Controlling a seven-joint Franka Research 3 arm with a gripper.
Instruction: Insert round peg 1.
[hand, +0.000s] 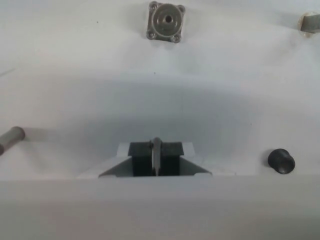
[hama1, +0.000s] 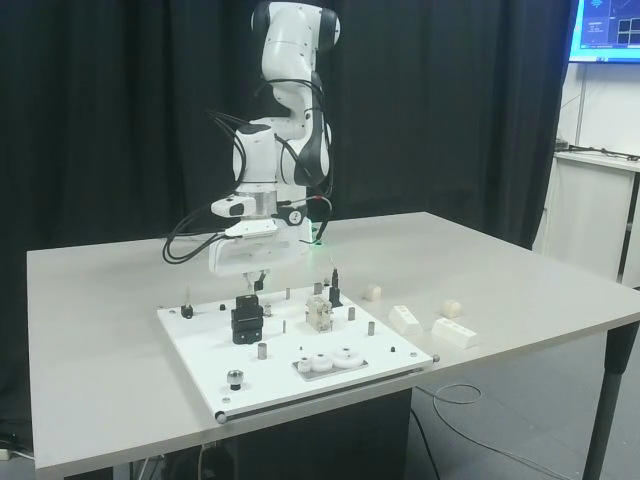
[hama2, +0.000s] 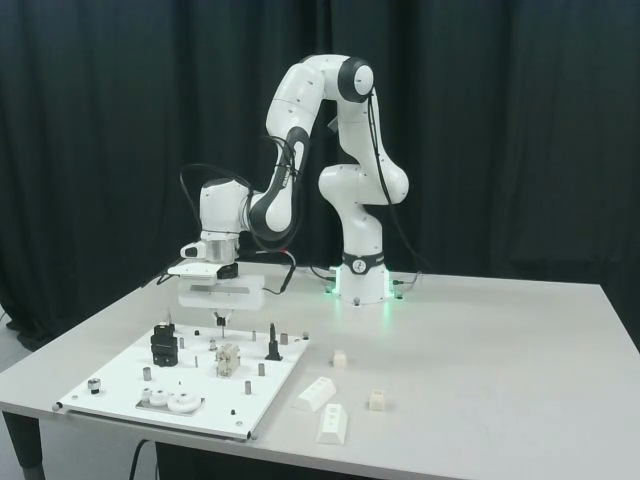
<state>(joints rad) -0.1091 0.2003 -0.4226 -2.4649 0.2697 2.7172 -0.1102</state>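
Note:
In the wrist view my gripper (hand: 156, 159) is shut on a thin grey round peg (hand: 156, 150), which stands upright between the two black pads (hand: 141, 159). The room views show the gripper (hama1: 258, 280) hanging a little above the rear part of the white board (hama1: 330, 385), clear of its surface. A square metal flange with a round centre hole (hand: 166, 21) lies on the board some way ahead of the fingertips. From the second room view the gripper (hama2: 220, 318) hovers between the black block (hama2: 164, 345) and the grey fixture (hama2: 228, 360).
A black knob (hand: 281, 161) and a grey pin (hand: 11, 137) stand on the board to either side of the gripper. The board also carries white gears (hama1: 332, 362), a black post (hama1: 335, 290) and small pins. White blocks (hama1: 455, 330) lie on the grey table (hama1: 500, 260) beside the board.

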